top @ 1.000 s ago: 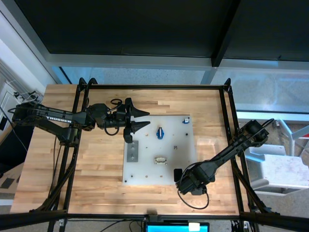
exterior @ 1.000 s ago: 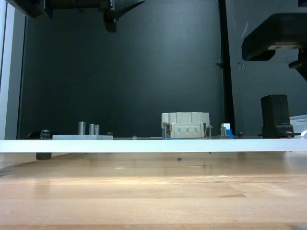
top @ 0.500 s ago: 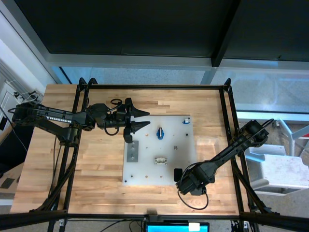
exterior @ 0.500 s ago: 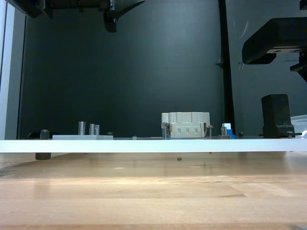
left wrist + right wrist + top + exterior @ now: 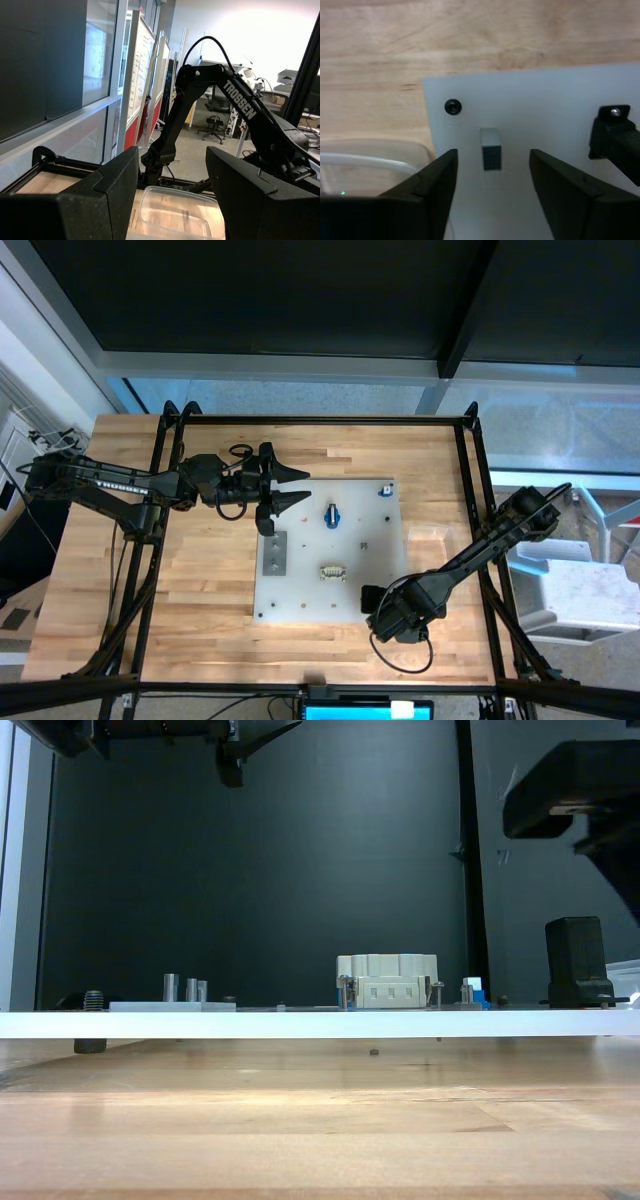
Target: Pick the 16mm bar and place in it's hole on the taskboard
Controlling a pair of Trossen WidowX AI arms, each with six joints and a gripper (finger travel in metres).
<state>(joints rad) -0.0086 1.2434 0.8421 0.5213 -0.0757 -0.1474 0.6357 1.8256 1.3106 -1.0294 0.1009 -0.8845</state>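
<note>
- The left end effector (image 5: 305,486) hung above the taskboard's (image 5: 300,590) far left corner, fingers spread wide and empty.
- The 16mm bar (image 5: 490,137) stood upright near the board's near right corner, held by nothing; its depth could not be told.
- The right end effector (image 5: 493,155) hovered over it, open and empty.

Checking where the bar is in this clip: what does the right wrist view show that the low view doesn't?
Right wrist view only: a short grey bar standing upright on the taskboard, within the open right gripper, untouched; how deep it sits I cannot tell. Also a corner screw. Low view only: the left gripper high above the board's left side (open in its own wrist view), three pegs, the cream connector. Both: the taskboard and, apparently, the black block.
</note>
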